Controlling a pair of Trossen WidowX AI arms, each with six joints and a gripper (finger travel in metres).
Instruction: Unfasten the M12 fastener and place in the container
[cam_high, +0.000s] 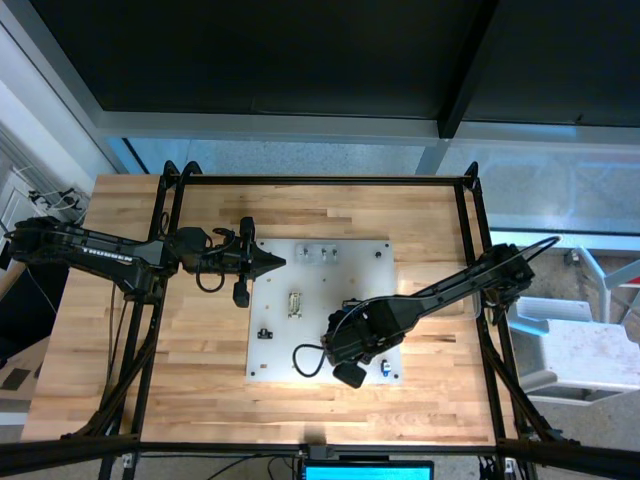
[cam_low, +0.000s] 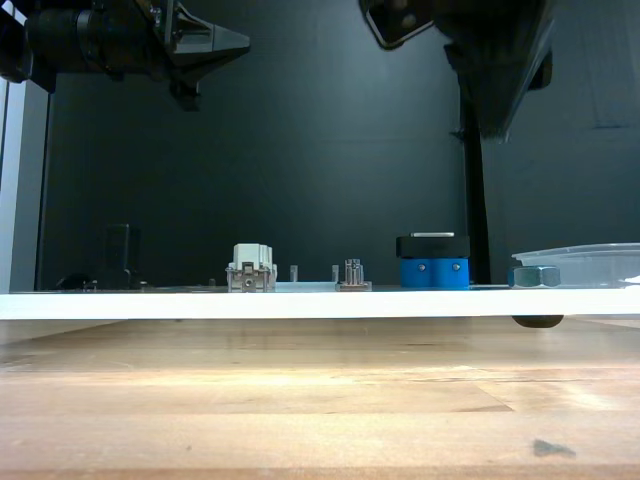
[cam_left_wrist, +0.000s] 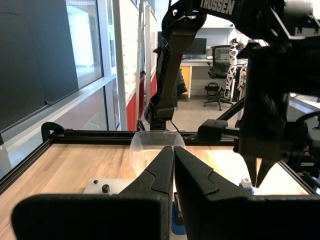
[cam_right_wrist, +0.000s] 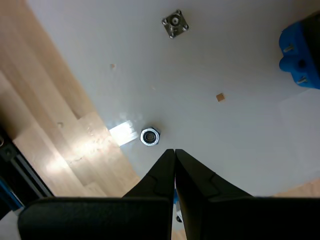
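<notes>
Near the white board's near right edge, we see the silver nut on its stud, outside the clear tray, with our right end effector closed above it. Our left end effector, also closed, hovers over the board's far left edge.

txt: "TROSSEN" | white caps | on R arm | left wrist cam

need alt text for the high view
The right hand, shut, hangs over the near right part of a white board on a wooden table; the left hand, shut, hovers at the board's far left edge.
</notes>
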